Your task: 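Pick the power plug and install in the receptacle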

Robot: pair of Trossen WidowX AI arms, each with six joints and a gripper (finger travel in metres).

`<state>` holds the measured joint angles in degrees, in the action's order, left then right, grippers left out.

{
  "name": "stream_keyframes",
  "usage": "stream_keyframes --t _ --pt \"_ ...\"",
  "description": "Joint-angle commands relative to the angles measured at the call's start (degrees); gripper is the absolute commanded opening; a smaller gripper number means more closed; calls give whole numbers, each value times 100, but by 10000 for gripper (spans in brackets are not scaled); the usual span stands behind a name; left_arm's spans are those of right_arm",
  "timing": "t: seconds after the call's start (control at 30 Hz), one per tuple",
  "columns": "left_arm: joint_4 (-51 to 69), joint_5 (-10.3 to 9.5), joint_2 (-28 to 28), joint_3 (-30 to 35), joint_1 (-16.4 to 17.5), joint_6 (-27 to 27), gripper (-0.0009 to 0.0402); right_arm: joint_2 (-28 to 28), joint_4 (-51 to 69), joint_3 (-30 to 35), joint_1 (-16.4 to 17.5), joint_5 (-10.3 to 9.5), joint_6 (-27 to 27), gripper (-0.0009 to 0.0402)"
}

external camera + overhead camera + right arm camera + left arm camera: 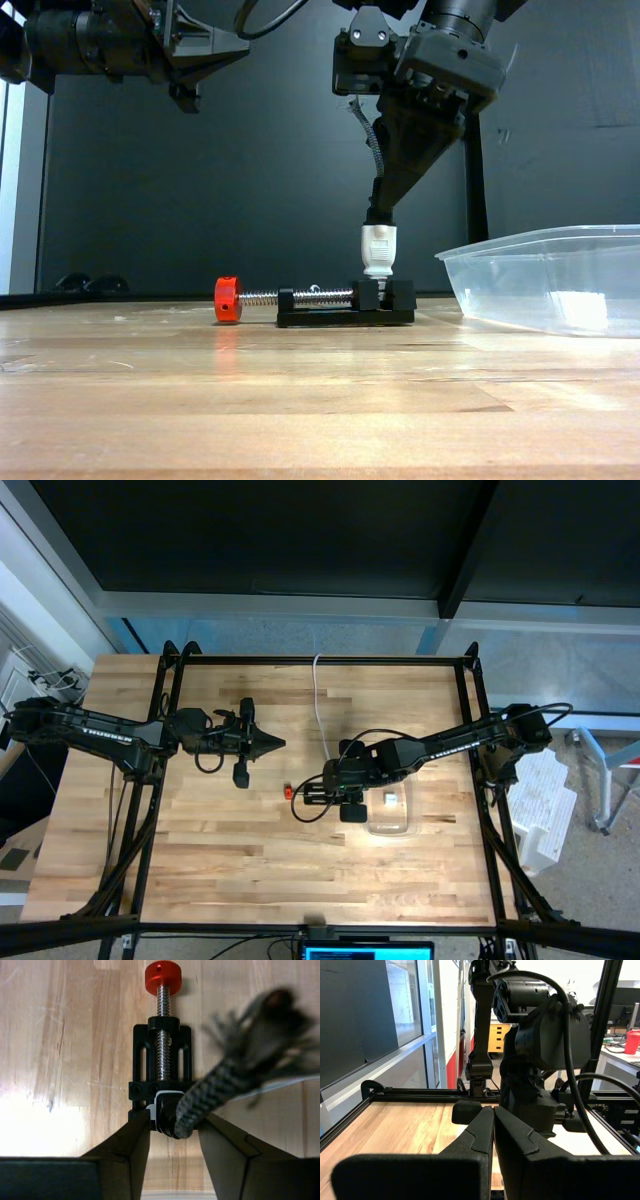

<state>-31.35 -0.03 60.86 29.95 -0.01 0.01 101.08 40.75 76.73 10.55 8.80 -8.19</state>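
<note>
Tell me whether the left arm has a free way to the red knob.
Likely yes: the red knob caps the left end of the vise, with nothing between it and the left gripper. The right gripper holds the power plug at the other end.

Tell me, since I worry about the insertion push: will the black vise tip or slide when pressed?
Tipping seems unlikely: the vise lies low and flat on the table. A sideways shove might slide it; nothing visibly fastens it. The right gripper, holding the power plug, stands above the receptacle, so force should go downward. The left gripper is shut, parked aloft.
</note>
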Motion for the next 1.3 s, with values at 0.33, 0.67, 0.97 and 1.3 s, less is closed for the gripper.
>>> stream_keyframes --t 0.33,0.67,0.97,1.3 --pt "-2 0 0 0 0 -2 0 -739 483 57 9 -138 -31 185" --pt "-2 0 0 0 0 -2 0 -1060 610 55 7 -133 -28 185" --pt "-2 0 0 0 0 0 0 -2437 -719 -1252 -79 -111 37 101" --pt "0 0 0 0 2 0 0 -4179 -3029 -2983 -284 179 520 7"
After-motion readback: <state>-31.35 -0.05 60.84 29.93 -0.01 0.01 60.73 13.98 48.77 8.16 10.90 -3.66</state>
